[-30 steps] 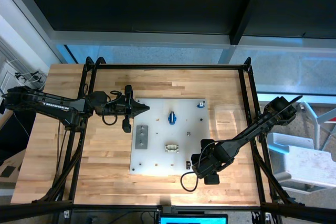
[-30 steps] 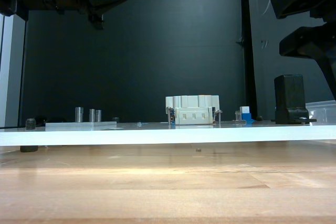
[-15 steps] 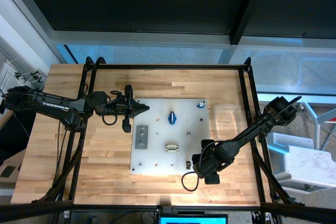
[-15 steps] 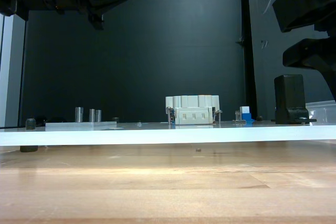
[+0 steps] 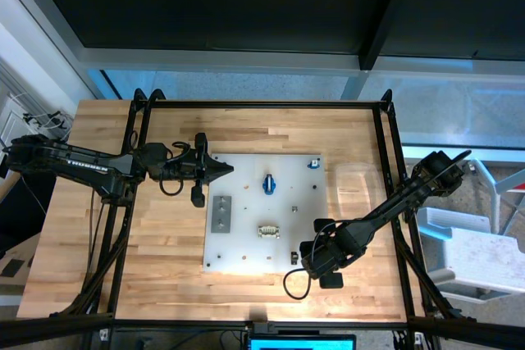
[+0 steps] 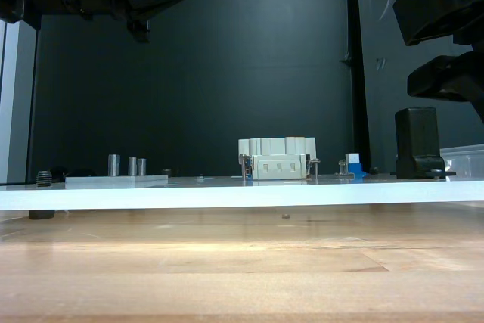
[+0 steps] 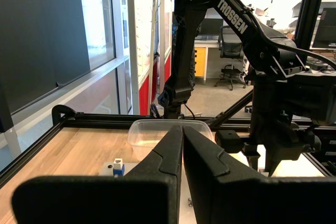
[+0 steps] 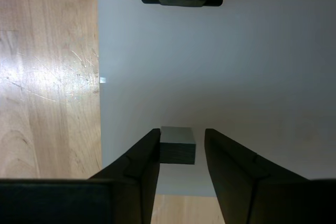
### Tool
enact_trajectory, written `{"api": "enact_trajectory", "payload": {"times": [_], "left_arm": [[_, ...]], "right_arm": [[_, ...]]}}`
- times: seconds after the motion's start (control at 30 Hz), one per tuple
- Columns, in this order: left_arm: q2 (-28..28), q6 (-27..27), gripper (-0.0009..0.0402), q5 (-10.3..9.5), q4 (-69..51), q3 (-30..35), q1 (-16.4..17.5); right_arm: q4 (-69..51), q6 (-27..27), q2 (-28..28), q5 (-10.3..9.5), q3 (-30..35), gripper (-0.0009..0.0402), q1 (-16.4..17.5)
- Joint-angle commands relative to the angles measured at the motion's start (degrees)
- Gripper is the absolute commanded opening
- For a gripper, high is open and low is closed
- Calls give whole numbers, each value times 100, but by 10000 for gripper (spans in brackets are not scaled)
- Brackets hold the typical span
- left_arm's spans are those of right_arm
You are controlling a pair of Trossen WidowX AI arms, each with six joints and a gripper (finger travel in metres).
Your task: Pick the 16mm bar from the taskboard and place it in the container
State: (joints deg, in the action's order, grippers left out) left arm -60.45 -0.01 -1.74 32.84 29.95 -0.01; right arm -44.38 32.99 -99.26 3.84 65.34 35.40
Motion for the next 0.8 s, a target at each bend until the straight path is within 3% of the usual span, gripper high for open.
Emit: {"api": "enact_trajectory", "payload": {"times": [0.03, 0.4, 0.8], "left_arm": [[-2, 0, 0, 0, 2, 0, 2], [-2, 0, 0, 0, 0, 0, 0], [-2, 0, 0, 0, 0, 0, 0]], "right_arm": [[2, 0, 2, 15, 2, 86, 2], [24, 4, 2, 15, 2, 39, 11], [9, 0, 94, 9, 61, 35, 13]]}}
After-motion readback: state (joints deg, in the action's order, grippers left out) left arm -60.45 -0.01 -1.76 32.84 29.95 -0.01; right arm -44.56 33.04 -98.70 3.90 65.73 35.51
